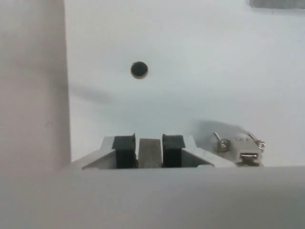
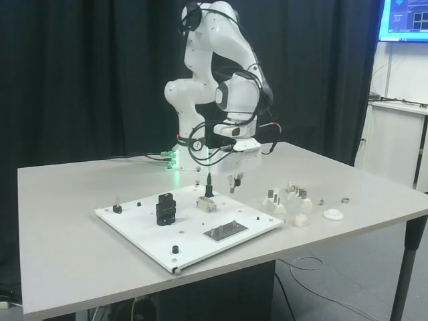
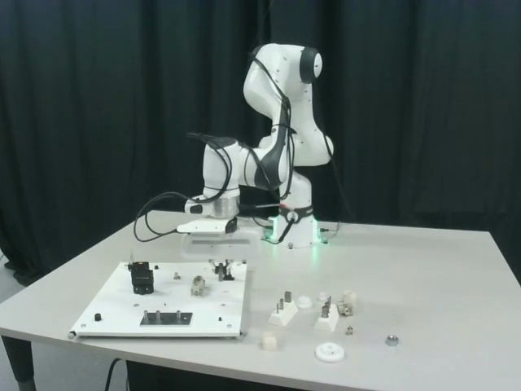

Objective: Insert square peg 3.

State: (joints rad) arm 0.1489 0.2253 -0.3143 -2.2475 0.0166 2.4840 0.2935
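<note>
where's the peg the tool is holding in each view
Wrist view: peg sits between the tool's black fingers, low in the picture.
First room view: peg hangs under the wrist, above the white board.
Second room view: too small to tell.
Shared landmark: the white board.

Peg (image 1: pixel 149 152) lower end hidden behind wrist housing, small connector (image 1: pixel 240 149) partly cut off likewise

The white robot arm (image 2: pixel 214 73) shows a green light at its base. The flat white square board (image 3: pixel 114 314) carries a black block (image 3: pixel 142 278) and a grey metal plate (image 2: pixel 225 231). Grey table (image 2: pixel 60 200); black curtain (image 3: pixel 98 98) across the frame's top.
</note>
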